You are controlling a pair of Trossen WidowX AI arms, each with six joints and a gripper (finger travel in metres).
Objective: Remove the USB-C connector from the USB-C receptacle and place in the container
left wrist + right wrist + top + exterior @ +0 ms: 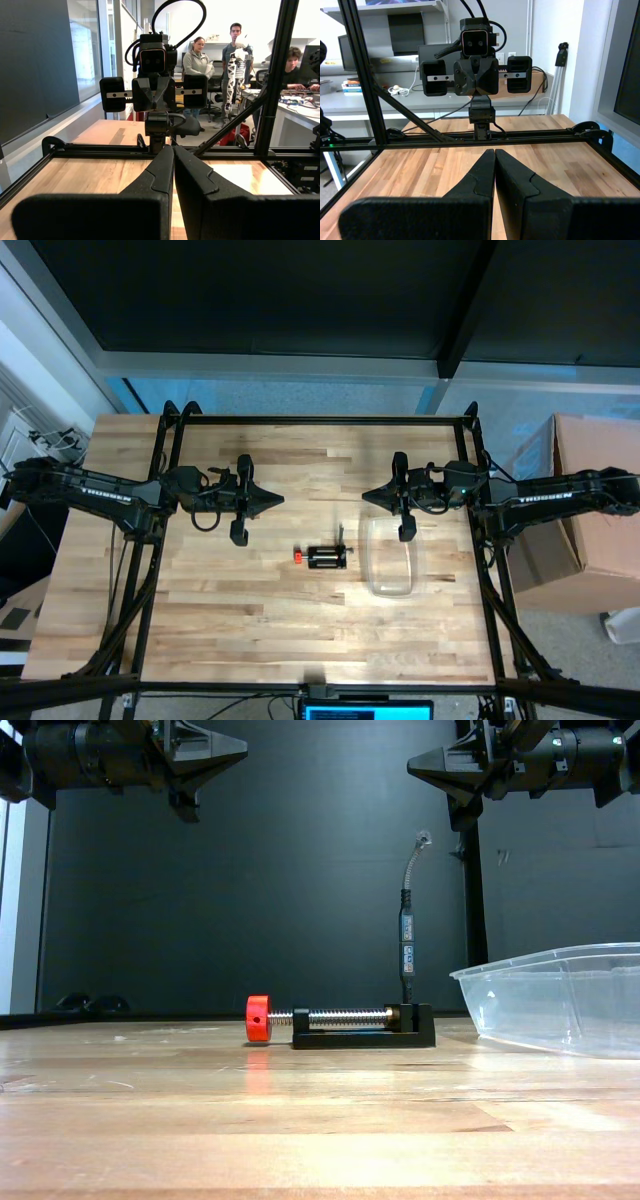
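Observation:
A small black clamp fixture [326,557] [364,1025] with a red knob [258,1018] sits mid-table. The USB-C connector [406,942] stands upright in its receptacle at the fixture's right end, its braided cable stub [413,863] pointing up. The clear plastic container [392,557] [560,997] lies just right of the fixture. My left gripper [275,500] [174,150] hovers high, left of and behind the fixture, shut and holding nothing. My right gripper [368,496] [494,152] hovers high behind the container, also shut and holding nothing.
A black metal frame [320,421] borders the wooden table. A cardboard box [585,510] stands off the right edge. Each wrist view shows the opposite arm across the table. People stand beyond the table in the left wrist view.

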